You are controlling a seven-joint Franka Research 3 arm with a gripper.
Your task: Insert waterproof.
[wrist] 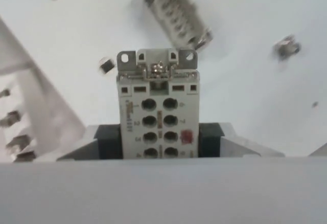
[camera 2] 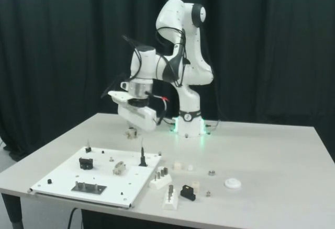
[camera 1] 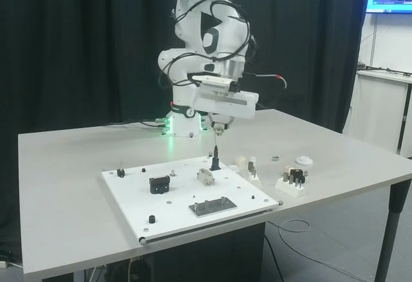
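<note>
My gripper is shut on the waterproof connector, a white block with two rows of round holes and a grey metal bracket at its end. Black finger pads press on both of its sides. Past the connector's tip, a grey metal socket lies tilted on the white board. In the first room view my gripper hangs well above the board, behind the socket. The second room view shows my gripper above the board's far edge and the socket lower down.
On the board stand a black pin post, a black block and a grey plate with pins. White holders and a white disc sit on the grey table beside it. A screw lies near the socket.
</note>
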